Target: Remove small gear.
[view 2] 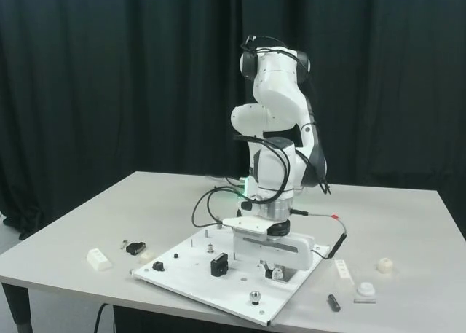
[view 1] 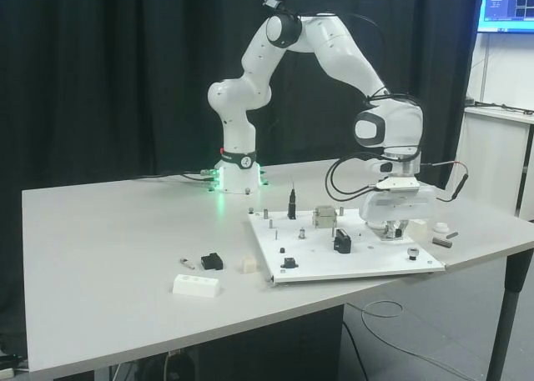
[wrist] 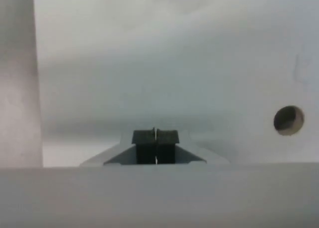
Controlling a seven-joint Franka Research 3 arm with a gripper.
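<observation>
Your jaws (wrist: 155,147) were pressed together, holding nothing visible (small gear unseen), low over the white board (view 1: 350,256); you needed to open before descending.

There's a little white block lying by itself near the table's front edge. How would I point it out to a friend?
Start at the large white square board on the grey table. Off the board's side away from the gripper lies a white rectangular block, nearest the table edge. Unlike the small black piece beside it, it has holes on top.

Open white board (view 1: 367,260) around the low end effector (view 1: 390,228), black block (view 1: 342,244) just beside.
</observation>
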